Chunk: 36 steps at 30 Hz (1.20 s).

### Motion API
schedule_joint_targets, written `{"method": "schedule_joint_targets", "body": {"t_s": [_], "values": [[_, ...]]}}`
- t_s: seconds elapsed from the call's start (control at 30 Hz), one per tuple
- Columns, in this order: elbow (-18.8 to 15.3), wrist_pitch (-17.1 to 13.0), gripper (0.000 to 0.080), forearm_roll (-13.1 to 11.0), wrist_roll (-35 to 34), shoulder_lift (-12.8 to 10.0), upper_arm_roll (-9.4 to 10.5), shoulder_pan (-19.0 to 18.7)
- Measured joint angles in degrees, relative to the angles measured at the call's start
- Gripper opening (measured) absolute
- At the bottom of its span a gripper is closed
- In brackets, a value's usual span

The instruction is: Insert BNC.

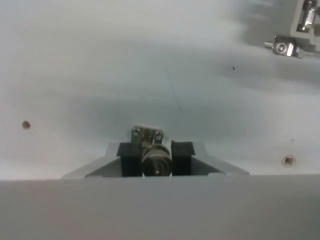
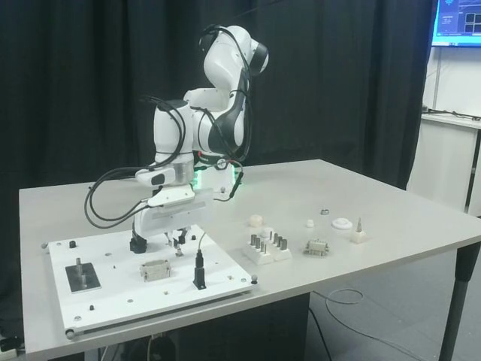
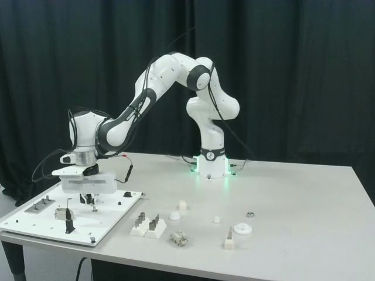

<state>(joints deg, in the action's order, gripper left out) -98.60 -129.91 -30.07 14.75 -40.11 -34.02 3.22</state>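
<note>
Black finger pads [image 1: 129, 159] of the gripper [image 1: 156, 159] clamp the BNC connector [image 1: 156, 161], held low over the white board [image 2: 225, 274]; transport step, alignment with its socket judged next

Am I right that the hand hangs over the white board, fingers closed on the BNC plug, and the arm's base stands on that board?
Not quite. The hand does hang over the white board, closed on the BNC plug, as the wrist view shows. But the arm's base stands on the grey table, apart from the board, as the second room view shows.
</note>
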Motion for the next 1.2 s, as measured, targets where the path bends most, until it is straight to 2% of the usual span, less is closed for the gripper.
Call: {"method": "schedule_joint_targets", "body": {"t_s": [0.47, 1.2], "values": [[0.1, 1.1, 0.0121, -0.2, -0.1, 0.0, 0.05, 0.0], [0.2, 0.9, 0.0121, -1.1, -0.1, -0.9, 0.08, 0.0]]}}
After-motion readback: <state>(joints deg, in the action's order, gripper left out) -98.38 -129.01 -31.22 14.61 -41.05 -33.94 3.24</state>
